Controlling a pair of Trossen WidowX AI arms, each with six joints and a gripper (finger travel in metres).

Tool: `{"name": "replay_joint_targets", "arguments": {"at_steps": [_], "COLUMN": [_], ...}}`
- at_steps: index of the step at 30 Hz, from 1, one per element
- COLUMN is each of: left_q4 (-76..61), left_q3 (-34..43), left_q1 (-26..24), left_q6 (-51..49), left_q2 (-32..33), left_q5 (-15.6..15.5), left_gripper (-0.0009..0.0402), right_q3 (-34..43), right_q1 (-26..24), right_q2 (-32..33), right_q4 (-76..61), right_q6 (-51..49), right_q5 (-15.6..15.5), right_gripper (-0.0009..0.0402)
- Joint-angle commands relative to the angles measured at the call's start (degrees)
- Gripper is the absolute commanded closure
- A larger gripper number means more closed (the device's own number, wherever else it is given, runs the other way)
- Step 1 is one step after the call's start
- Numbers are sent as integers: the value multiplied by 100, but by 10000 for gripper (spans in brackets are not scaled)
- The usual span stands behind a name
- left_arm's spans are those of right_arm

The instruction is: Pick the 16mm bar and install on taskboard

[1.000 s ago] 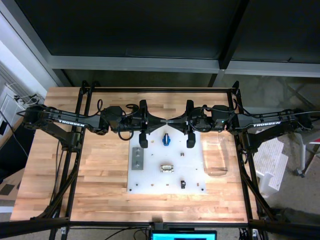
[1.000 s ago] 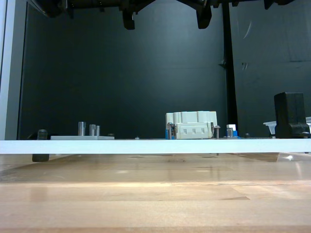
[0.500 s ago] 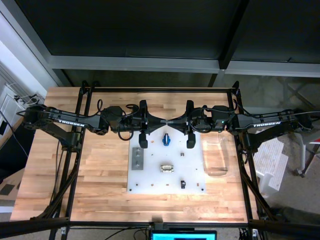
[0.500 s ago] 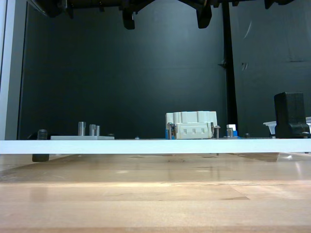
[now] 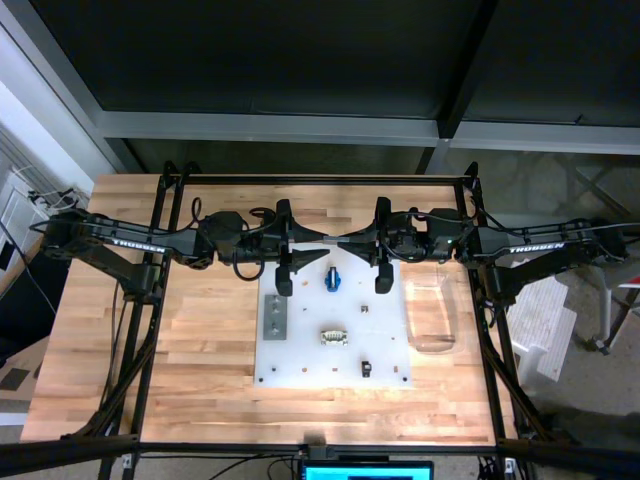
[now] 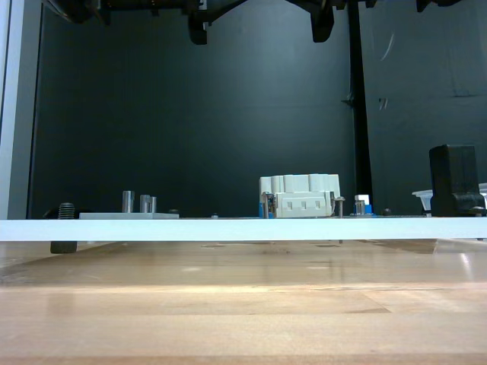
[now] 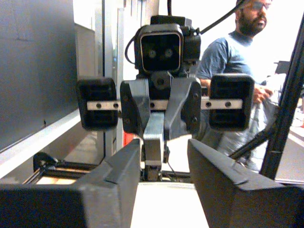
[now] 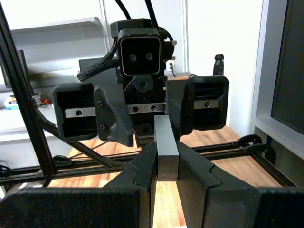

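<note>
Bar (image 8: 166, 152) clamped in right gripper (image 5: 343, 244), level, high above board (image 5: 300, 372) far edge. Long axis aimed at left gripper (image 5: 320, 238): jaws apart, directly opposite, near bar's free end.

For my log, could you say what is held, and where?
The right tool, above the board, holds the 16mm bar by its end; the left tool faces it, open.

Count two black grippers high over the far edge of one white plastic task board (image 5: 300, 370): left gripper (image 5: 320, 238) spread, right gripper (image 5: 343, 243) clamping one grey square-section metal bar (image 8: 166, 147). Add one blue fitting (image 5: 332, 279), one white connector (image 5: 333, 338), one grey metal plate (image 5: 275, 320), one clear plastic container (image 5: 432, 315).
</note>
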Motion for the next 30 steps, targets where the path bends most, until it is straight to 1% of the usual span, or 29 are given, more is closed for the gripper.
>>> {"name": "replay_joint_targets", "arguments": {"at_steps": [1,5,12,17,23,26,30], "left_q4": [-280,-483,-1040,-1425,-1462,-1460,-1436], "left_q3": [-7,-87,-170,-179,-297,-420,-544], "left_q1": [4,4,11,17,22,26,26], "left_q6": [-24,-24,37,96,295,295,291], "left_q2": [-175,-413,-892,-1130,-1274,-1305,-1305], "left_q5": [-13,-33,-55,-79,-227,-251,-245], "left_gripper": [223,218,233,247,261,263,262], "right_q3": [2,2,74,492,1202,1526,2015], "right_q1": [4,4,17,48,94,223,380], "right_q2": [-63,-173,-308,-295,-295,-289,-70], "right_q4": [-52,-422,-1226,-2509,-4492,-5377,-6387], "right_q6": [-22,17,470,898,1878,2264,2743], "right_q5": [-42,26,0,2,-22,9,11], "right_gripper": [389,389,389,389,389,389,389]}}
